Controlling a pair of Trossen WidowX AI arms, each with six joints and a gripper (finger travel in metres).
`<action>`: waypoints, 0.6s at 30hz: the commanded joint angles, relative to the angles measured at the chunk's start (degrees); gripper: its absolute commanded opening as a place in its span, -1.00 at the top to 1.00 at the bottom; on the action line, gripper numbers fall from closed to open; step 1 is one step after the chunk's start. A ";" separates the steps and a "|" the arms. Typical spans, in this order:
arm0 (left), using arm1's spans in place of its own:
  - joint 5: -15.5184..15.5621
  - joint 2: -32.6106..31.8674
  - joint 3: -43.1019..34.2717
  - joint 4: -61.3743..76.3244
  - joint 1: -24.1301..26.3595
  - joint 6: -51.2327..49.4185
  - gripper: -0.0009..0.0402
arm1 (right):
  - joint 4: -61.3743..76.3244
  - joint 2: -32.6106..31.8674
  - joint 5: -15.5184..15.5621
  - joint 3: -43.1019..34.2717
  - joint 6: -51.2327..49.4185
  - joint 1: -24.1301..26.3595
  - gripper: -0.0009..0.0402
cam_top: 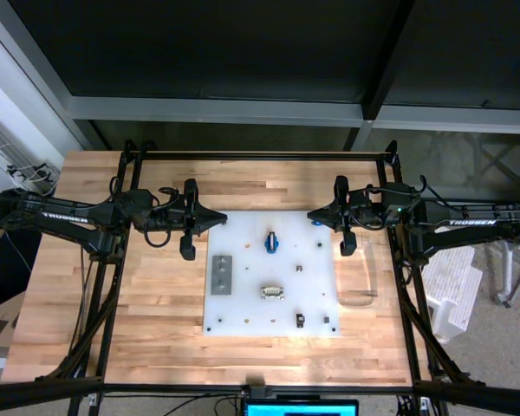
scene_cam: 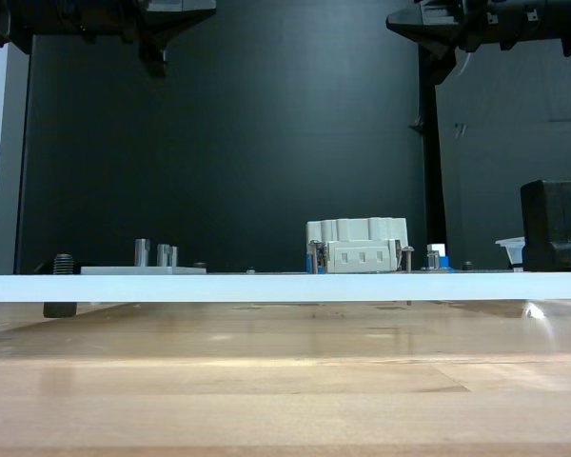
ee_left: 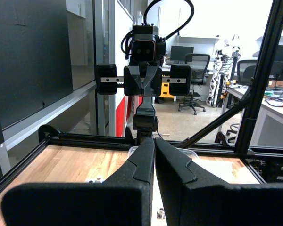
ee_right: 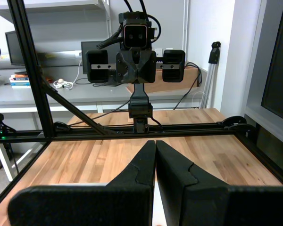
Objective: Pick the 16mm bar and install on taskboard
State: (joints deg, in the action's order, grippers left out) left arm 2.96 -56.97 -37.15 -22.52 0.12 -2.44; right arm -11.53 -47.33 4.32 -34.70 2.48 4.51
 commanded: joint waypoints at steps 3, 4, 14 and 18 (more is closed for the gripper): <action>0.00 -0.02 0.00 -0.02 -0.02 0.02 0.96 | 1.42 -0.02 -0.02 -0.04 0.04 -0.02 0.96; 0.00 -0.02 0.00 -0.02 -0.02 0.02 0.96 | 1.66 -0.02 -0.02 -0.04 0.04 -0.02 0.96; 0.00 -0.02 0.00 -0.02 -0.02 0.02 0.96 | 1.70 -0.02 -0.02 -0.04 0.04 -0.04 0.96; 0.00 -0.02 0.00 -0.02 -0.02 0.02 0.96 | 1.70 -0.02 -0.02 -0.04 0.04 -0.02 0.96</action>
State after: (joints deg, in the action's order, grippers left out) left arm 2.96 -56.99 -37.15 -22.52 0.12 -2.44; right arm -9.82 -47.33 4.29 -34.72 2.48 4.51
